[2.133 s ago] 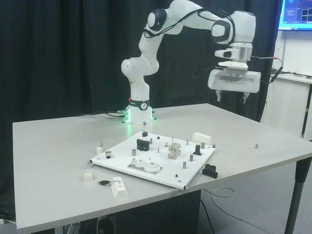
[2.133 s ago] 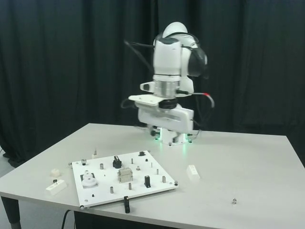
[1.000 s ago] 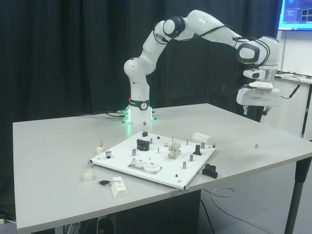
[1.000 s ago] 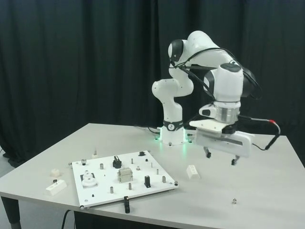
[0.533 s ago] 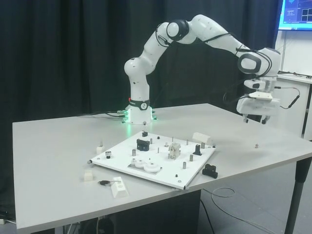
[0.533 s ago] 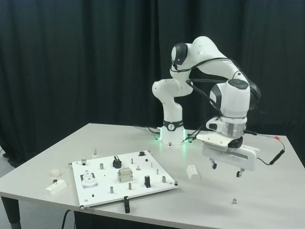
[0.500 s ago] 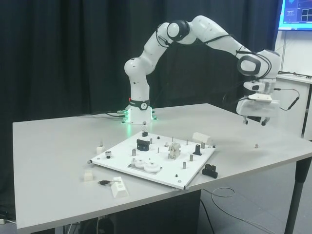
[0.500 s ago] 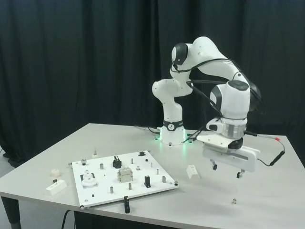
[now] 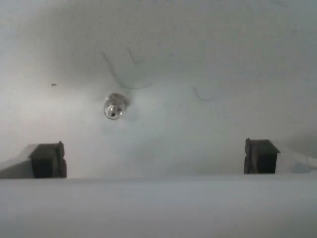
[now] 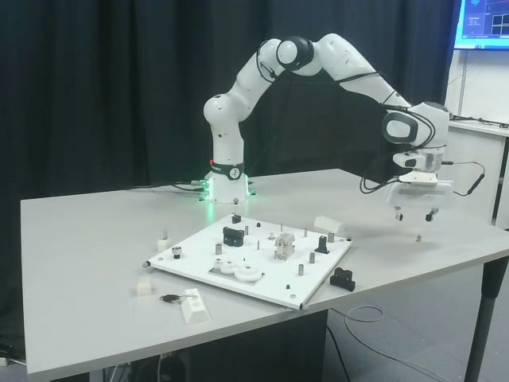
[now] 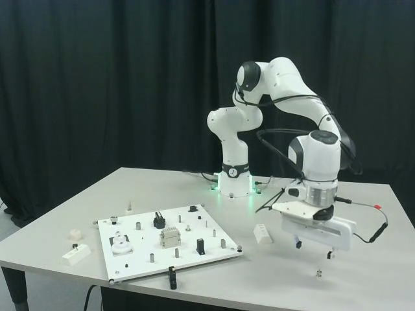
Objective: Pick BNC.
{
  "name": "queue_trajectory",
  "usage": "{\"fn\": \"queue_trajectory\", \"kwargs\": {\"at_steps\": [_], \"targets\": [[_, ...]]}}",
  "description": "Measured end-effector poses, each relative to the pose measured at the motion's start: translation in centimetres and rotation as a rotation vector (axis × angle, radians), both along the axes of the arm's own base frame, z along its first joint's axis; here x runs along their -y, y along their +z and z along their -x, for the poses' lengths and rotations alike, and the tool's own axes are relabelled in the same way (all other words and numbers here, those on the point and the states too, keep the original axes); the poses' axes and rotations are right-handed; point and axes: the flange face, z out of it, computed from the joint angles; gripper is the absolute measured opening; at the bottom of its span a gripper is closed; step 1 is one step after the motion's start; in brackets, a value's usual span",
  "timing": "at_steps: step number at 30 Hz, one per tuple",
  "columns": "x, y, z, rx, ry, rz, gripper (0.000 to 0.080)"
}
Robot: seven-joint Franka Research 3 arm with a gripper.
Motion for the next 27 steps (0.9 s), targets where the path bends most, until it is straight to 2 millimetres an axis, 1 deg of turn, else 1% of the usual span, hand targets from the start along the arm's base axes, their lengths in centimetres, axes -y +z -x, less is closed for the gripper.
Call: {"fn": "queue_trajectory", "kwargs": {"at_steps": [7, 13, 27], "targets": [[-1.0, -1.6, 0.4, 0.021, -0.006, -0.012, 0.08], [-1.7, -2.6, 0.6, 0.044, -0.002, -0.016, 0.08], [-2.4, -4.6, 0.7, 0.08, -0.01, -0.019, 0.08]]}}
